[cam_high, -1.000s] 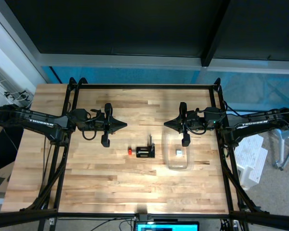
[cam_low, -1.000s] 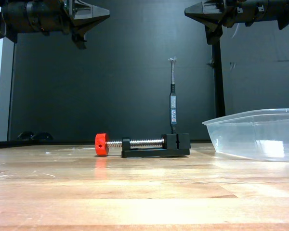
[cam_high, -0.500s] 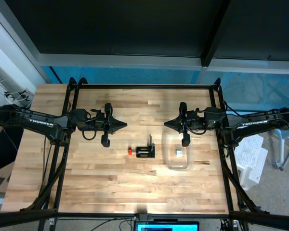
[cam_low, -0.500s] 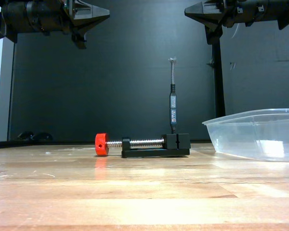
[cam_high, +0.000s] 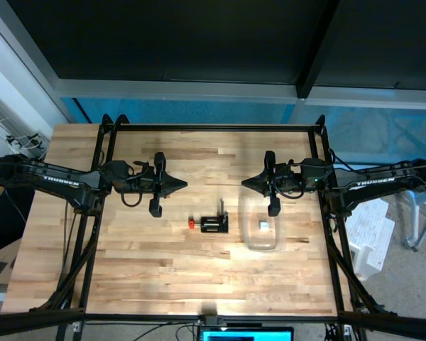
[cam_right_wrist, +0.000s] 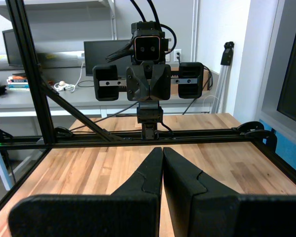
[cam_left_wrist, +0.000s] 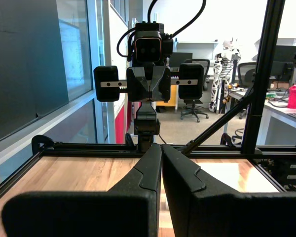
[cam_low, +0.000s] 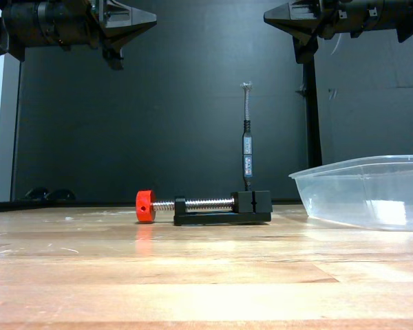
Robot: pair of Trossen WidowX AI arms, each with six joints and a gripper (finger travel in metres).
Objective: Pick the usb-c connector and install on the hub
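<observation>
Left gripper [cam_left_wrist: 161, 148]: jaws clenched on nothing, raised well above the table [cam_low: 193, 275] on its left side. Right gripper [cam_right_wrist: 162, 150]: jaws likewise pressed together and empty, raised high near the clear tray [cam_low: 365, 189]. The connector [cam_low: 247, 155] stands upright on the vise [cam_low: 220, 206], apparently seated on its tab, with nothing holding it. Its braided cable [cam_low: 247, 103] rises straight above. The white block [cam_high: 264, 225] lies in the tray.

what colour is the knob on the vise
The knob is red, best in the low view; left end effector and right end effector sit high, both shut.
</observation>
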